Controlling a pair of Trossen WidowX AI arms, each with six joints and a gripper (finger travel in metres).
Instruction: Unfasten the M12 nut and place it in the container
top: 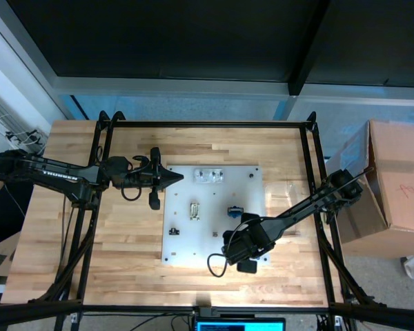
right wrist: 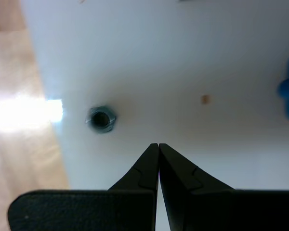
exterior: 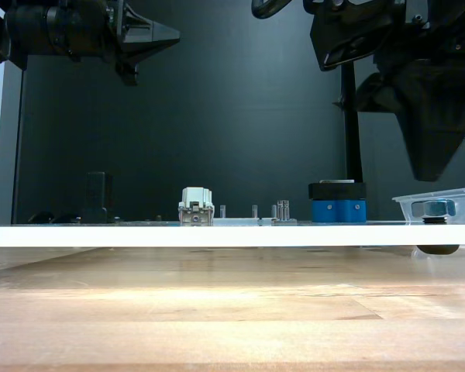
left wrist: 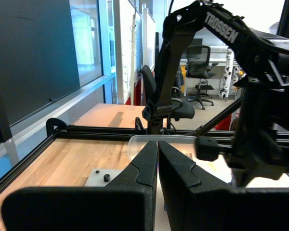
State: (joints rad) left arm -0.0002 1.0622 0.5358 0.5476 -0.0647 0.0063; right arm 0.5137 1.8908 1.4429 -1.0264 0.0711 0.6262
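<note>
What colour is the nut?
Silver nut; right wrist view. Right gripper hangs above it, left gripper over board.

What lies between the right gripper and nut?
Bare white board, per right wrist view, separates right gripper and nut; left gripper hovers at board's left edge.

Open air between nut and right gripper overhead; left gripper well aside

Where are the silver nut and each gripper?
silver nut (exterior: 432, 208): low view, side face, on its stud (exterior: 434, 221).
right gripper (right wrist: 158, 145): right wrist view, between shut fingertips, above the board (right wrist: 183, 57).
left gripper (left wrist: 157, 143): left wrist view, between shut fingertips, raised by board's left edge.
</note>
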